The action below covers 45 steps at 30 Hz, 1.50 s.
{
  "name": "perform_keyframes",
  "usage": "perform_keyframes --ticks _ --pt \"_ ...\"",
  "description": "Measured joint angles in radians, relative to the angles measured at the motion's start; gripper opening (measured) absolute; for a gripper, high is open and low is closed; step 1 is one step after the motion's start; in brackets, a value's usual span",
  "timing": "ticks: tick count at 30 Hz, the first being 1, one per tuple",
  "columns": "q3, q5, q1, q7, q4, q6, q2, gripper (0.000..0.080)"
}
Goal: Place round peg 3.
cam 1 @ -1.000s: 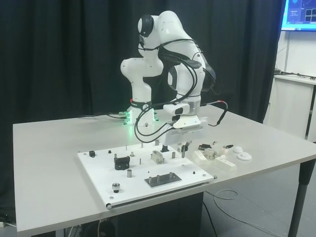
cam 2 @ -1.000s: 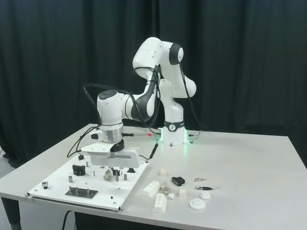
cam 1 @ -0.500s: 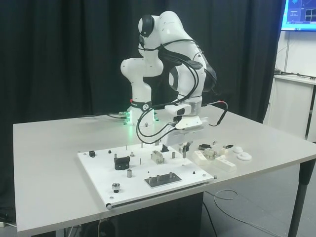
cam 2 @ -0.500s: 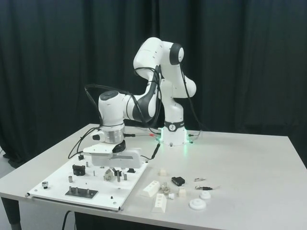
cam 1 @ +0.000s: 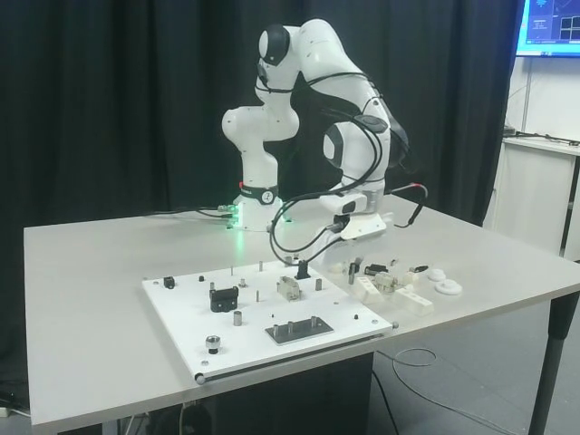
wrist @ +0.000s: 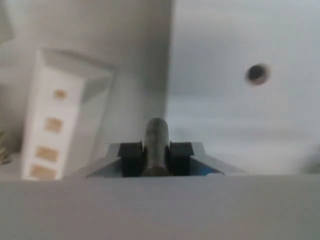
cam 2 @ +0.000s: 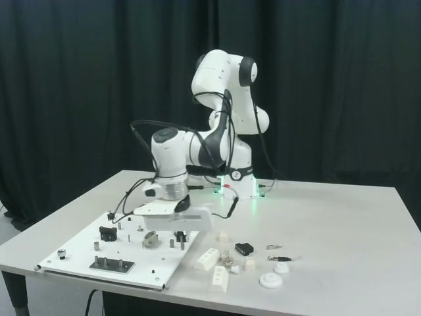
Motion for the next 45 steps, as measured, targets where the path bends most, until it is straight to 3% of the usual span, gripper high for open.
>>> perform_keyframes --ticks 13,23,33,45 --pt "0.000 0.018 0.084 0.072 -0.136 -0.002 -0.095 0.0112" --pt "0.002 0.024 0.164 0.137 -0.231 0.049 -0.153 0.0112" --pt "0.002 0.024 0.238 0.193 -0.293 0.120 -0.185 0.0112" --pt "0.003 0.024 0.302 0.233 -0.338 0.175 -0.193 0.0112"
